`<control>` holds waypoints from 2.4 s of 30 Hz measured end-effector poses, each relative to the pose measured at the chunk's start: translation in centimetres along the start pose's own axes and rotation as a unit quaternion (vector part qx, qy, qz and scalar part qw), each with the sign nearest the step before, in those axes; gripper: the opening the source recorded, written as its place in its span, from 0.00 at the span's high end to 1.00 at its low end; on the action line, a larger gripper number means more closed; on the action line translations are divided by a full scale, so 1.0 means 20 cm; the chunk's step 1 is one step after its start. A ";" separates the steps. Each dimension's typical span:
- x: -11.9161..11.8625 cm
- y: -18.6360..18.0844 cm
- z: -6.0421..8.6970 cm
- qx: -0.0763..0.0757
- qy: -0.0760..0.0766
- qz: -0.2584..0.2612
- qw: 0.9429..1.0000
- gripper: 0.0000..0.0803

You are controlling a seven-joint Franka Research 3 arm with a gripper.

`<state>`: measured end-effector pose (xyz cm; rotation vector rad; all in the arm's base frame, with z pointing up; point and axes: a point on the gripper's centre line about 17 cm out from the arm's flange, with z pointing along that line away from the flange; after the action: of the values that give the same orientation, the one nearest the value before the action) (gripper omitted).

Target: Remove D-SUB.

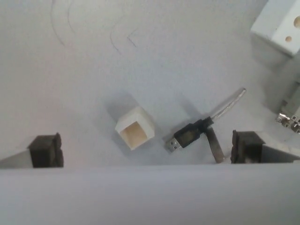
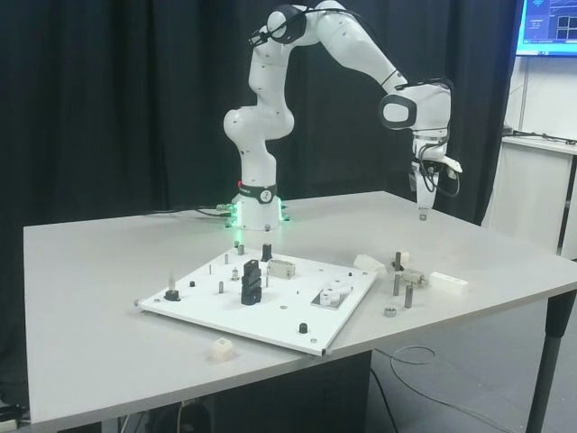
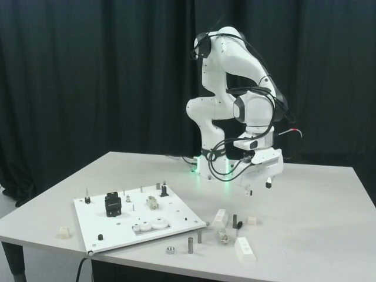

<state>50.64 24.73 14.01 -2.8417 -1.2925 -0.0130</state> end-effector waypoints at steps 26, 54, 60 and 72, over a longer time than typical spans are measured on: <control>-0.02 0.03 0.02 0.000 -0.003 0.005 1.000 0.00; -0.11 0.35 -0.03 -0.031 -0.013 0.027 0.999 0.00; -0.23 0.54 -0.06 -0.047 -0.029 0.030 0.998 0.00; -0.55 0.98 -0.17 -0.067 -0.059 0.032 0.996 0.00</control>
<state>58.24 3.43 16.91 -3.0381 -1.2671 0.0725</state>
